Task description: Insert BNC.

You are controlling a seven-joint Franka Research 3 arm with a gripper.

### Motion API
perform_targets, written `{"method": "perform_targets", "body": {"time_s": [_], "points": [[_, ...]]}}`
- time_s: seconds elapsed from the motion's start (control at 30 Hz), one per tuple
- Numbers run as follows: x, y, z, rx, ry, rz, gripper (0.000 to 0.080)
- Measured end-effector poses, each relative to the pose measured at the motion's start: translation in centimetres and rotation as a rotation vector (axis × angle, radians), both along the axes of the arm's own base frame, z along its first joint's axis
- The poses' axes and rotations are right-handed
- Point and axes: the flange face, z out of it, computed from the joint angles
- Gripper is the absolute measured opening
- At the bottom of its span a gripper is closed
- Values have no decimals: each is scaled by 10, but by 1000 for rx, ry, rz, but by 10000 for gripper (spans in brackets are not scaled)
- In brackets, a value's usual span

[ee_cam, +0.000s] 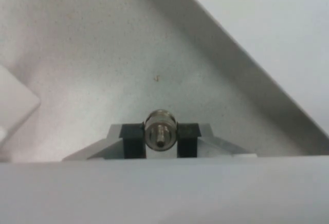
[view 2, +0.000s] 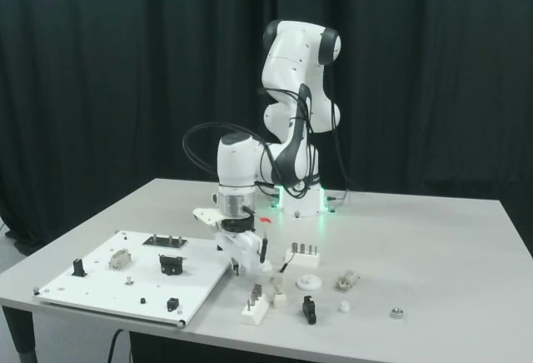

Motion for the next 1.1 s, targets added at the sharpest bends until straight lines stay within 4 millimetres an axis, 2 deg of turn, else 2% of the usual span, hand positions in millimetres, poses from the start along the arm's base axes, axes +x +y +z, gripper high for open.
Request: {"method": "perform_targets", "body": {"time_s": [0.3,0.53,0.77,1.1], "points": [[2,-2,3,-6,-5,3,126],[7,-12,14,-28,-23,10,126],[12,-33,29,-66,-43,13,126],[16,-73,56,-110,-59,31,126]]}}
